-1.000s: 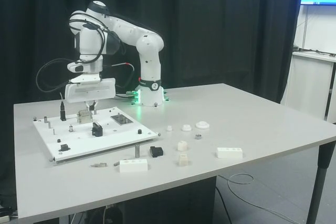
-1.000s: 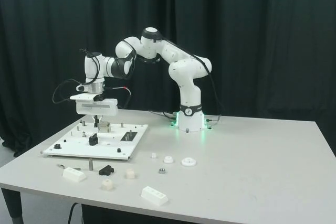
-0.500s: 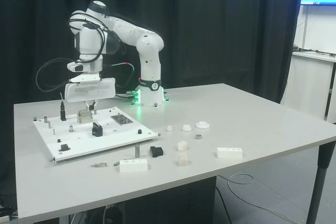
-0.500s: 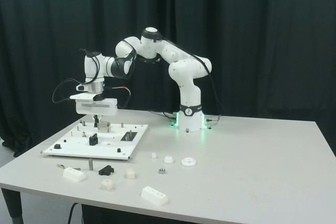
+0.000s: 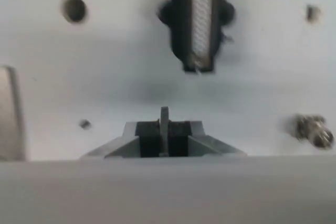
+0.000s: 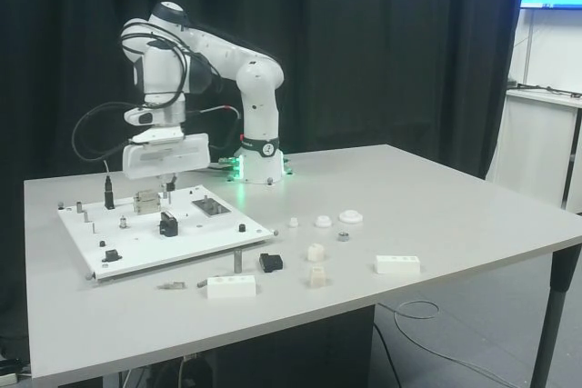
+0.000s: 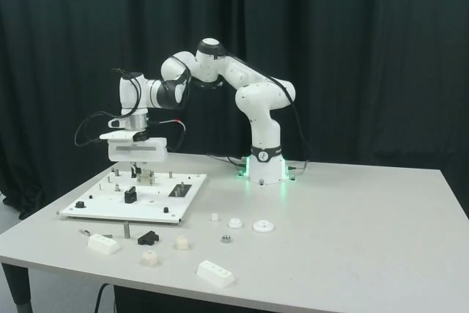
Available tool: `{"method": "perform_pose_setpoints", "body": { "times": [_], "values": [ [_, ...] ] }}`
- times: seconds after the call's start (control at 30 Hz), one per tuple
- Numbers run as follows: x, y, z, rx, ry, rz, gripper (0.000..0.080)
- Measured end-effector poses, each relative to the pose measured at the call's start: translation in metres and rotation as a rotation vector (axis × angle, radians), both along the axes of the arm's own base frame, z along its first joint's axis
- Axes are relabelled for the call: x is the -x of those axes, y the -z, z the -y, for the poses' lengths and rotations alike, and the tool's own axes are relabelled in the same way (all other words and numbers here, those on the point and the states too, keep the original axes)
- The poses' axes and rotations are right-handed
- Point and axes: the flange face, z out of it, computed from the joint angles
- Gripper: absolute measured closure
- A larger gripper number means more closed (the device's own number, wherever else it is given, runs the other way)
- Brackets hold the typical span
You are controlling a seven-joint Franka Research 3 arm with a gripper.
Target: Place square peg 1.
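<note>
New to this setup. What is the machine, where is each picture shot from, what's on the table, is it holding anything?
The machine is a white seven-joint robot arm bolted on a grey table. Two pictures come from cameras standing in the room; the third looks down from the arm's wrist.

Its gripper hangs just above a white board that carries small black and grey fixtures. The wrist view shows that board close up, with a black slotted part below.

Loose on the table in front of the board lie small white blocks, white rings and a black piece.

Whether anything is held cannot be told from these pictures.

White board (image 6: pixel 182 238) — grey table (image 6: pixel 436 197)
</note>
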Motion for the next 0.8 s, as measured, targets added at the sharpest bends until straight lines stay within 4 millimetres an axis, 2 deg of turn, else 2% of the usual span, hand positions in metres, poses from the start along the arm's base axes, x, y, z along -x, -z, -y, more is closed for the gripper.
{"method": "perform_pose_setpoints", "body": {
  "times": [0.37, 0.8],
  "values": [
    [-0.027, -0.009, -0.048, -0.049, -0.034, 0.063, 0.0774],
    [-0.066, -0.015, -0.137, -0.100, -0.063, 0.103, 0.0774]
  ]
}}
